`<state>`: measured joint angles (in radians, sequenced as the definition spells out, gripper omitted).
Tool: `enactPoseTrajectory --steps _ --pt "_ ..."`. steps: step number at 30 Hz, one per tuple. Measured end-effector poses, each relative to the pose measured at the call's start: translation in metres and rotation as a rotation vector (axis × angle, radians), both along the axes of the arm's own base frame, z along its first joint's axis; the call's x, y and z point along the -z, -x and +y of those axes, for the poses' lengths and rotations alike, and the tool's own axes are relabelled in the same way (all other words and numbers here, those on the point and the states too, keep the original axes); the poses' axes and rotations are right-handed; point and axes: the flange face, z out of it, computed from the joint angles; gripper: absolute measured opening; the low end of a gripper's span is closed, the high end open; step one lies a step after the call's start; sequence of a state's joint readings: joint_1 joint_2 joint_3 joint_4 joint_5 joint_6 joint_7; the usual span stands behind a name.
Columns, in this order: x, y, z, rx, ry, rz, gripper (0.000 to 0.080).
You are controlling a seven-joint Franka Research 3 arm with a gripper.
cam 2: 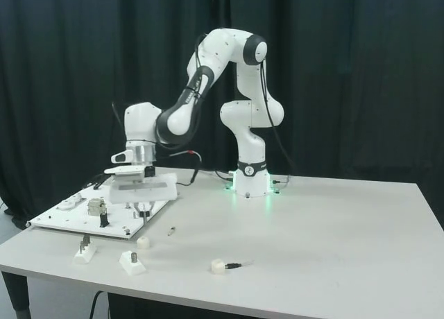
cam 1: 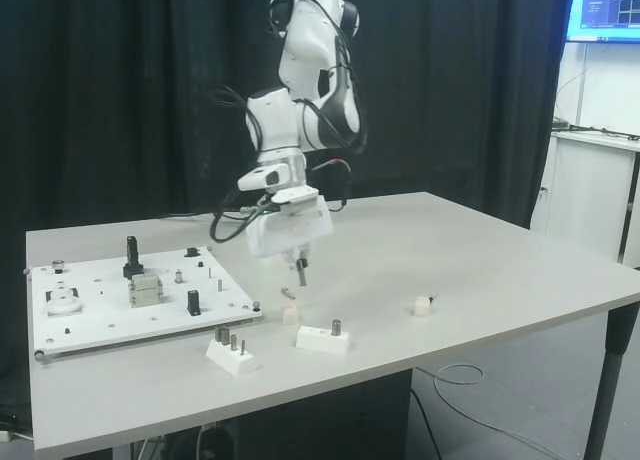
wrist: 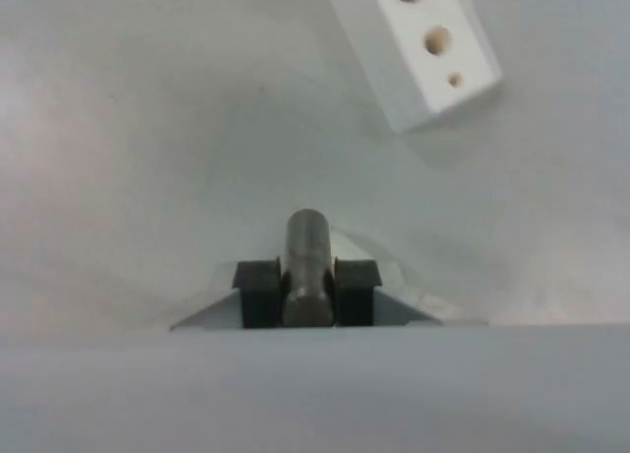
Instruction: Place round peg 3.
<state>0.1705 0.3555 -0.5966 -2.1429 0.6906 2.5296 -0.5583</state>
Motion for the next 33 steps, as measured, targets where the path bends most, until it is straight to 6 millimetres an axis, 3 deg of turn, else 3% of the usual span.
enactPoseTrajectory --steps 14,33 --pt "0.022 -0.021 0.043 -0.061 0.078 0.052 0.011" --pt "0.049 -0.047 0.058 -0.131 0.126 0.179 0.011"
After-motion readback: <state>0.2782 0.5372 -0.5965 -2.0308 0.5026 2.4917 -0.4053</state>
